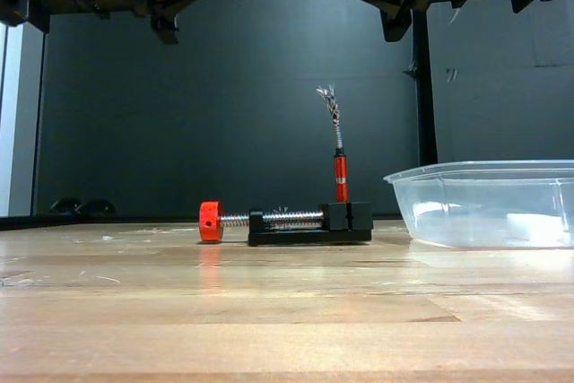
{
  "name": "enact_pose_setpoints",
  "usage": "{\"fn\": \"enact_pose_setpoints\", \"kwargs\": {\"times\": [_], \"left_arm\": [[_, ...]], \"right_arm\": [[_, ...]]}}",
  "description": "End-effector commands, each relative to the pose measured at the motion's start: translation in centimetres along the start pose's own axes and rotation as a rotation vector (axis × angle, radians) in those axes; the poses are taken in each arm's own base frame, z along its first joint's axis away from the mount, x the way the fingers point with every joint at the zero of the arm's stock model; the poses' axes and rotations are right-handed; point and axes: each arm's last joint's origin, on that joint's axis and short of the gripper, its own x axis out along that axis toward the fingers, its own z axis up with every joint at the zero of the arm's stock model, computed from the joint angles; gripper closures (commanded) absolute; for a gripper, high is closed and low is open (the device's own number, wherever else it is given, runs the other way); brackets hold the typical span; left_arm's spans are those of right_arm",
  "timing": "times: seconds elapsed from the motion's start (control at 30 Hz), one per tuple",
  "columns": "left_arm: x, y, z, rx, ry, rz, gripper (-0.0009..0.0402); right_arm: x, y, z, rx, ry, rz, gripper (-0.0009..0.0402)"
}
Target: Remove the RCA connector from the receptacle and place in the container
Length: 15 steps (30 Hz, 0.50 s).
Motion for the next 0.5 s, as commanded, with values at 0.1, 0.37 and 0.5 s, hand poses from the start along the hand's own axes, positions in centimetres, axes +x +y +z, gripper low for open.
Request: {"fn": "enact_pose_setpoints", "kwargs": {"times": [0.1, 0.37, 0.5], "left_arm": [[0.00, 0.01, 0.00, 0.000, 0.000, 0.000, 0.0393], [0.00, 0.01, 0.00, 0.000, 0.000, 0.000, 0.0393], [0.00, 0.01, 0.00, 0.000, 0.000, 0.000, 0.0393]], "right_arm": [[0.00, 0.01, 0.01, 0.001, -0.001, 0.001, 0.0393], [0.00, 0.07, 0.01, 0.039, 0.001, 0.020, 0.0393], [0.00, 0.22, -0.08, 0.051, 0.012, 0.024, 0.0393]]}}
